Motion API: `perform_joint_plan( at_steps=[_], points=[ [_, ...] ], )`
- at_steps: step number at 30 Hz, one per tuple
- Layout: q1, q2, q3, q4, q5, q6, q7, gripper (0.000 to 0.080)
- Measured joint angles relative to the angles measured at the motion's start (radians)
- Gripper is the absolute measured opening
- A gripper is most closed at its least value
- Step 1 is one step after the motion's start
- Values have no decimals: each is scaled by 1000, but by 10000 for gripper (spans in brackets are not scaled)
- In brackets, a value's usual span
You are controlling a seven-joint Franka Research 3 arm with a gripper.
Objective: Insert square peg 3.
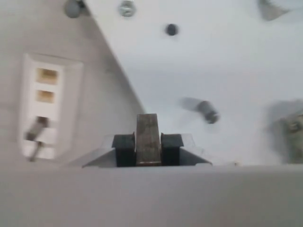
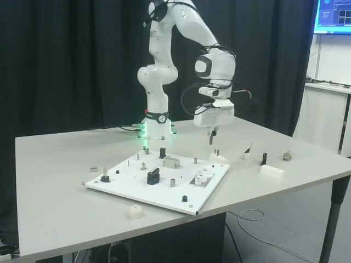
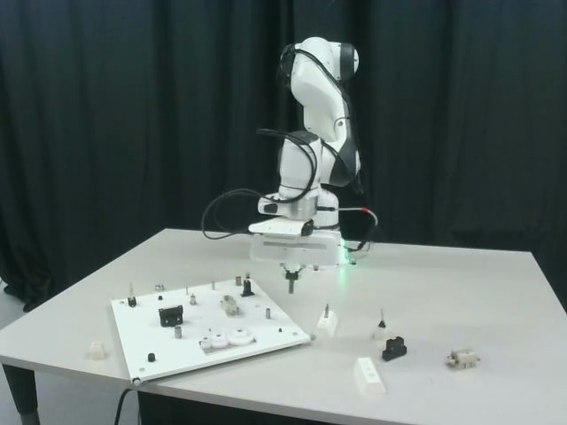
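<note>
My gripper (image 1: 148,150) is shut on a grey square peg (image 1: 148,135), which stands upright between the two black finger pads (image 1: 124,148). In the first room view the gripper (image 2: 211,133) hangs above the table just past the far right edge of the white board (image 2: 164,189), with the peg (image 2: 211,137) pointing down. Below it on the table lies a small white peg holder (image 2: 218,157) with one peg still standing in it. The wrist view shows that holder (image 1: 45,106) with two empty square slots. From the second room view the gripper (image 3: 290,276) sits above the board's far corner.
The board (image 3: 204,332) carries several small black and grey parts. To its right on the table lie a white block (image 2: 271,170), a black piece (image 2: 264,159), a small white holder (image 2: 246,154) and a grey connector (image 2: 287,156). A white cube (image 2: 135,211) sits near the front edge.
</note>
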Motion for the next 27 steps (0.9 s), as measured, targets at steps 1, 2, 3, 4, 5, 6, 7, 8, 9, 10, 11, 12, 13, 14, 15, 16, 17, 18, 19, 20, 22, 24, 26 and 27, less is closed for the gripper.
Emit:
perform_joint_plan(
  at_steps=[1, 2, 3, 4, 5, 6, 7, 8, 9, 10, 11, 12, 13, 14, 15, 16, 17, 18, 19, 20, 22, 24, 26, 27],
  points=[
    [-9, 0, 0, 2, -5, 0, -21, 111],
    [-18, -1, 0, 5, -9, 0, -42, 111],
    [-27, -1, 0, 7, -12, 0, -64, 111],
    [-36, -1, 0, 10, -15, 0, -87, 111],
    [-45, -1, 0, 13, -18, 0, -112, 111],
    [-55, -1, -1, 15, -20, 0, -135, 111],
    [-65, -1, -1, 18, -20, 0, -159, 111],
    [-74, -1, -1, 21, -21, 0, -183, 111],
    [-83, -1, -1, 23, -21, 0, -205, 111],
    [-92, -1, -1, 26, -21, 0, -229, 111],
    [-100, -1, -1, 29, -21, 0, -252, 111],
    [-109, -1, -1, 30, -21, 0, -274, 111],
    [-117, -1, -1, 32, -21, 0, -296, 111],
    [-125, -1, -1, 33, -21, 0, -317, 111],
    [-131, -1, -1, 34, -21, 0, -335, 111],
    [-138, -1, -1, 34, -21, 0, -354, 111],
    [-144, 0, -1, 34, -21, 0, -371, 111],
    [-149, 0, -1, 34, -21, 1, -388, 111],
    [-154, 0, -1, 34, -21, 1, -404, 111],
    [-159, 1, -1, 33, -21, 1, -420, 111],
    [-169, 2, -1, 33, -21, 1, -450, 111],
    [-178, 5, -1, 31, -22, 1, -480, 111],
    [-188, 9, -1, 29, -22, 1, -513, 111],
    [-193, 10, -2, 27, -22, 1, -529, 111]
  ],
)
